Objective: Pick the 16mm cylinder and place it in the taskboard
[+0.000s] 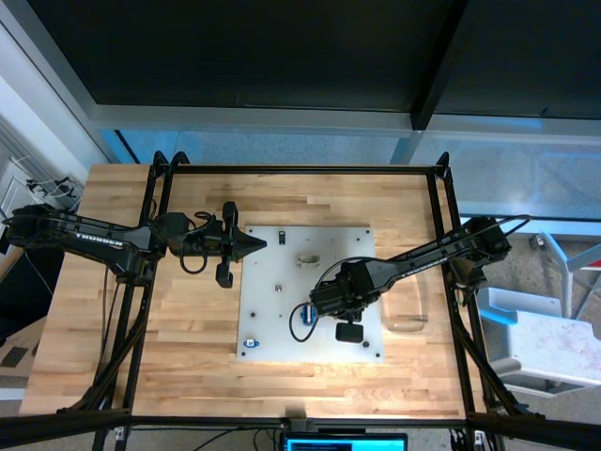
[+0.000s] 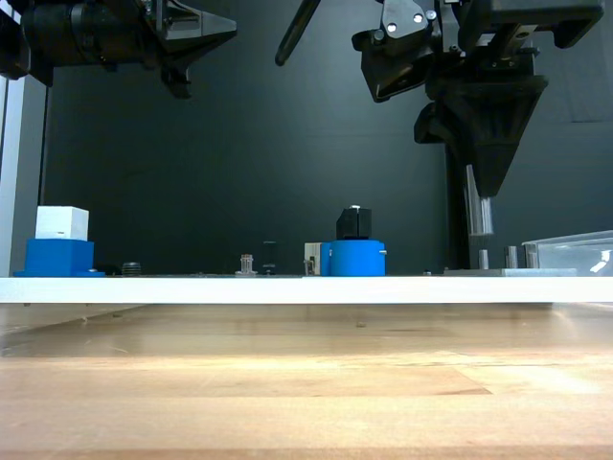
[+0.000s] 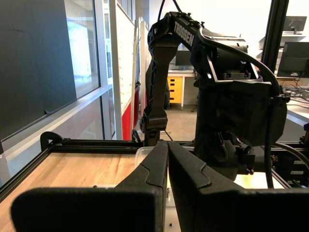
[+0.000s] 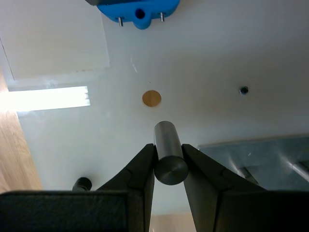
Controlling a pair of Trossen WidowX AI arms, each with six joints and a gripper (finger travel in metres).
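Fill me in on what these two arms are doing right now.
The right gripper has the metal cylinder clamped between its jaws and holds it upright above the white taskboard, not touching it. A round hole in the board lies a little ahead of the cylinder, so the placing is not yet done. The left gripper hovers high over the board's left edge with its jaws shut on nothing.

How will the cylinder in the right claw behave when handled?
The cylinder looks smooth, solid metal: probably stiff, heavy for its size, and slippery in the right claw, shut on it above the taskboard. Being round, it would likely roll if laid flat. The left claw hangs shut by the board's left edge.
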